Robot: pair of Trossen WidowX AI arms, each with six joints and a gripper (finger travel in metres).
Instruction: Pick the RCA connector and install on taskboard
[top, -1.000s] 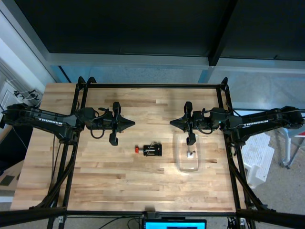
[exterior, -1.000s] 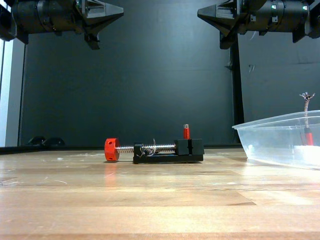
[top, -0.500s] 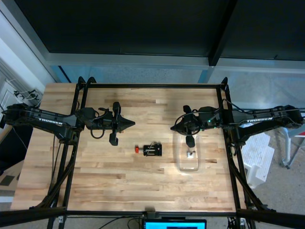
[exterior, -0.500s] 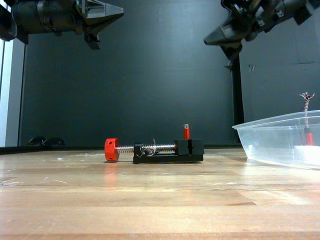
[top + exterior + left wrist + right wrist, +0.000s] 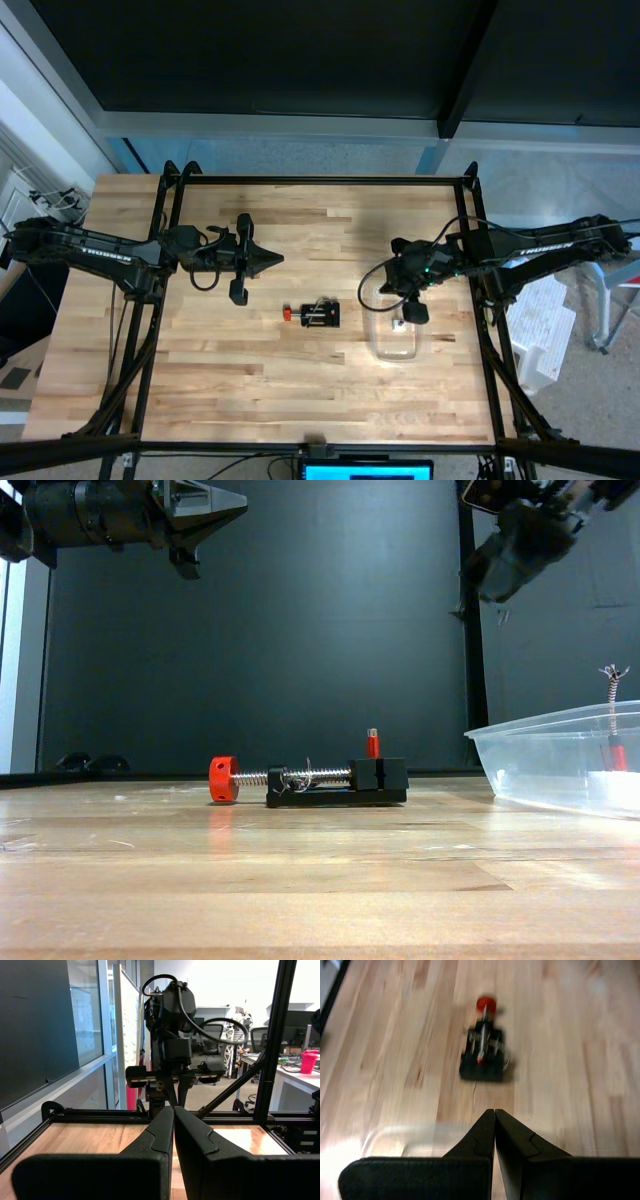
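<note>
The taskboard (image 5: pixel 318 315) is a small black block lying mid-table, its red knob (image 5: pixel 286 313) pointing left; it also shows in the low view (image 5: pixel 335 780) and ahead of the right wrist camera (image 5: pixel 482 1060). The RCA connector (image 5: pixel 399 323) is a tiny plug in the clear tray, with a twisted silvery wire standing up from it (image 5: pixel 612 742). My right gripper (image 5: pixel 385 290) is shut and empty. It tilts downward above the tray's far left rim, aimed at the taskboard (image 5: pixel 494 1110). My left gripper (image 5: pixel 275 260) hangs high over the table, left of and beyond the taskboard, shut and empty (image 5: pixel 173 1107).
The clear plastic tray (image 5: pixel 395 355) lies right of the taskboard, and its wall (image 5: pixel 540 760) stands taller than the block. A black frame (image 5: pixel 320 181) borders the table at the back and sides. Bare wood lies around the taskboard.
My right arm has swung from level to tilted down and has come nearer, over the tray's far end. The left arm, the taskboard and the connector have not moved.
</note>
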